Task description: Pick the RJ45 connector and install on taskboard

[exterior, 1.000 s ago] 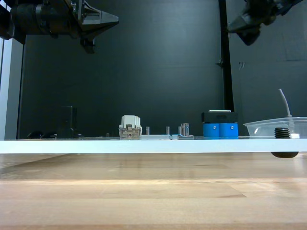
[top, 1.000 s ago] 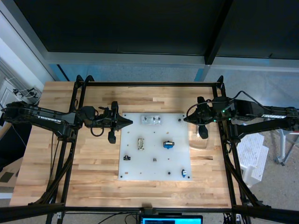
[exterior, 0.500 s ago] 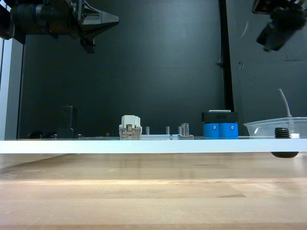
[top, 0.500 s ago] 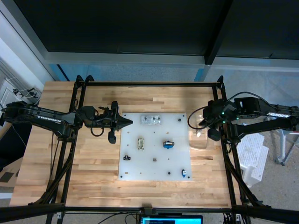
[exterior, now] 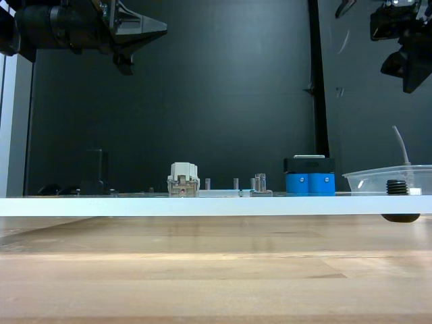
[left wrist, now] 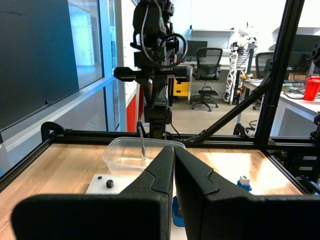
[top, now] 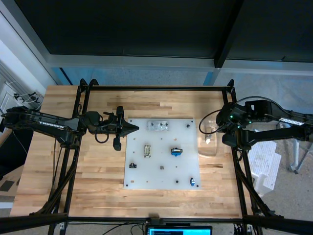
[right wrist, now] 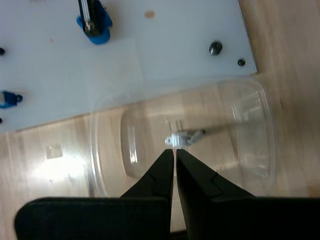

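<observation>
Right gripper: our black right gripper [right wrist: 173, 151] points straight down, high above the dish, its two fingers pressed together with nothing between them.
Where the plug lies: the tiny whitish-clear plastic RJ45 connector [right wrist: 177, 140] rests on the floor of a clear shallow plastic dish [right wrist: 95, 165], below and just past our fingertips and well apart in height. In the high view it shows at 9 o'clock from the right gripper.
Cable: a short pale cable stub [exterior: 401, 144] rises from the plug above the dish rim.
Handling: we judge it very light, stiff and slick, with a thin latch tab that could snap. It would likely skid on the smooth dish floor.
Where to hold: across the body's two flat sides, near the cable end, clear of the tab. The fingers must part first.
Dish: it sits on the pale wooden table [top: 98, 196], touching the 3 o'clock edge of the large flat white square taskboard [top: 146, 171].
Left gripper: our black left gripper [top: 136, 128] hangs high at the taskboard's 10 o'clock corner, fingers together and empty.
</observation>
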Controlling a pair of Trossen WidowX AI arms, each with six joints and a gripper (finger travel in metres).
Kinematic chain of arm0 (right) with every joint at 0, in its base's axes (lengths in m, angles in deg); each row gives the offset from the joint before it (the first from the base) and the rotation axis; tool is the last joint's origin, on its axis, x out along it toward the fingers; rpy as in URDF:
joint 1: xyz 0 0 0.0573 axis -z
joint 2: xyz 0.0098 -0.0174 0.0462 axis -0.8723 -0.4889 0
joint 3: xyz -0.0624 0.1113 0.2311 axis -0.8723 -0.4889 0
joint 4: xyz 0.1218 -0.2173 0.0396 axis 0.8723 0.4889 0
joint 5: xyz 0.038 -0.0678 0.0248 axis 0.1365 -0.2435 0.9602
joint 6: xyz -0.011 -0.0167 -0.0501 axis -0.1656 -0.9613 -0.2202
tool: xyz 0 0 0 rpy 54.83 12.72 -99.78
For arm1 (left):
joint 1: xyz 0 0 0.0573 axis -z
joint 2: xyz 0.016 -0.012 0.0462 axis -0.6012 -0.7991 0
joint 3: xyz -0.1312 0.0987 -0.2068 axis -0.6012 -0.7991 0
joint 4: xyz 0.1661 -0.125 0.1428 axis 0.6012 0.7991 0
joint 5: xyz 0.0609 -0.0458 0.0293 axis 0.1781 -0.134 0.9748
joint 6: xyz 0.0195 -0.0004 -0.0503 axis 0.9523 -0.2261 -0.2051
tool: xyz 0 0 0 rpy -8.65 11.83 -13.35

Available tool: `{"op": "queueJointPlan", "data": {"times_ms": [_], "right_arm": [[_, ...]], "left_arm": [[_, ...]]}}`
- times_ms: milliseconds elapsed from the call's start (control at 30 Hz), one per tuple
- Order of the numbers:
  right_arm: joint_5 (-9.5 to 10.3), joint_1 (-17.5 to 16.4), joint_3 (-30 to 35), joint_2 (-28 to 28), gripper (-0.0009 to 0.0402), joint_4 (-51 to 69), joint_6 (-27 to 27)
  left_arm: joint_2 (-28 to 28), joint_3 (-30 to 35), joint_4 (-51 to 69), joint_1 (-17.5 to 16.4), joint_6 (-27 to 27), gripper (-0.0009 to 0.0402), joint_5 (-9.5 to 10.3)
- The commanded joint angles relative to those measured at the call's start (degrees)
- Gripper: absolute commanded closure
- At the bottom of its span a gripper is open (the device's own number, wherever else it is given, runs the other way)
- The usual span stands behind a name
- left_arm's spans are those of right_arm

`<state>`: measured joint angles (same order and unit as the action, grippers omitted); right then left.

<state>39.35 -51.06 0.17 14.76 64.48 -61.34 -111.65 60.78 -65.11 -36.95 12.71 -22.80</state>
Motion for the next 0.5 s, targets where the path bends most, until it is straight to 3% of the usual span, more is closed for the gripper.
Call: {"op": "queueJointPlan", "data": {"times_ms": [33, 233, 500], "right_arm": [[0.26, 2.7, 0.0, -0.5, 0.0355, 0.5, -2.1], [0.24, 6.9, 0.0, -2.7, 0.0301, 2.9, -6.6], [-0.17, 9.6, -0.1, -4.9, 0.0214, 3.4, -11.2]], "left_arm": [[0.0, 0.0, 0.0, 0.0, 0.0, 0.0393, 0.00], [0.0, 0.0, 0.0, 0.0, 0.0, 0.0393, 0.00], [0.0, 0.0, 0.0, 0.0, 0.0, 0.0393, 0.00]]}}
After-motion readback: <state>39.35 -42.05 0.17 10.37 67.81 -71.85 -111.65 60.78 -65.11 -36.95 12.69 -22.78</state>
